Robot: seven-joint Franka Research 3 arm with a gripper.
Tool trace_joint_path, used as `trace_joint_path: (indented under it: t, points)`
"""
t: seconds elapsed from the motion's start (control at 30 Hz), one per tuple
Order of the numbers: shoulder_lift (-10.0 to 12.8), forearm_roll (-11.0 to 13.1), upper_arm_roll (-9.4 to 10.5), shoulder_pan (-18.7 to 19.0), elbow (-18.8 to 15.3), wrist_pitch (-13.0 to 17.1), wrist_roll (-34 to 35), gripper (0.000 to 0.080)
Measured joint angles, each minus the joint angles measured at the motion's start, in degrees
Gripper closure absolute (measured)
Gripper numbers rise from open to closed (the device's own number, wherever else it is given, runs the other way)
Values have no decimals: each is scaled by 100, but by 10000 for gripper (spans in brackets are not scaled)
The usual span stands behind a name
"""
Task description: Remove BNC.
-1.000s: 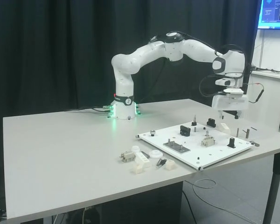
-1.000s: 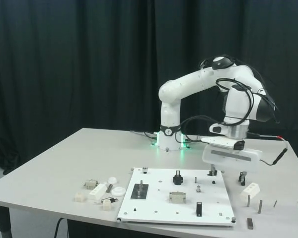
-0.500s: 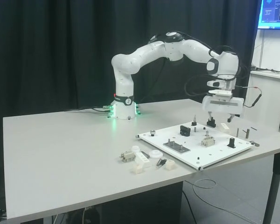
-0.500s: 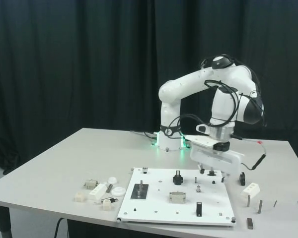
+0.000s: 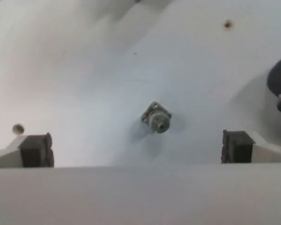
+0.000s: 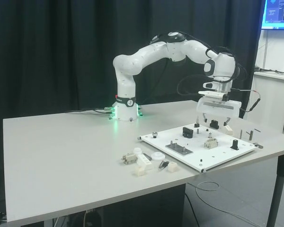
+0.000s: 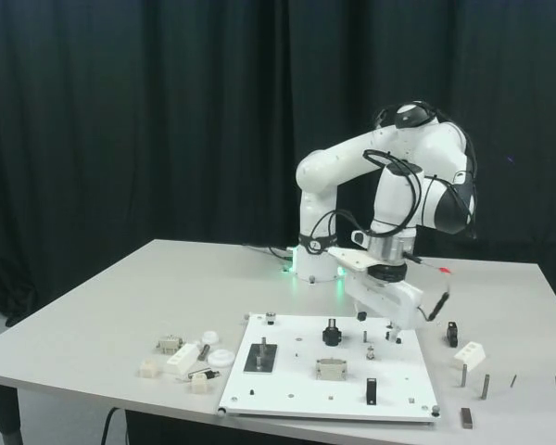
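The white arm (image 6: 170,47) reaches from its green-lit base (image 6: 125,112) across the grey bench (image 6: 61,146). Its pincer (image 6: 213,119), fingers spread, hangs just above the far part of the white board (image 6: 199,149). Small white parts (image 6: 146,161) lie beside the board's near corner.

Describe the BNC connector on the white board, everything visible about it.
The BNC connector is a small grey, metallic-looking stud on a squarish flange, standing upright on the white board. In the wrist view it sits between the open gripper fingers, which hang above it. Nothing touches it but the board. Finer details cannot be made out.
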Motion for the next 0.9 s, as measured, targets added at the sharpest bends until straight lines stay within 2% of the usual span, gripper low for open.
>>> trace_joint_path:
  t: [0.3,0.6,0.9]
  points:
    - [-1,252,11,-11,-197,150,842,3]
    - [-6,573,105,-22,-380,390,1046,3]
    - [-10,858,295,-63,-468,464,1049,3]
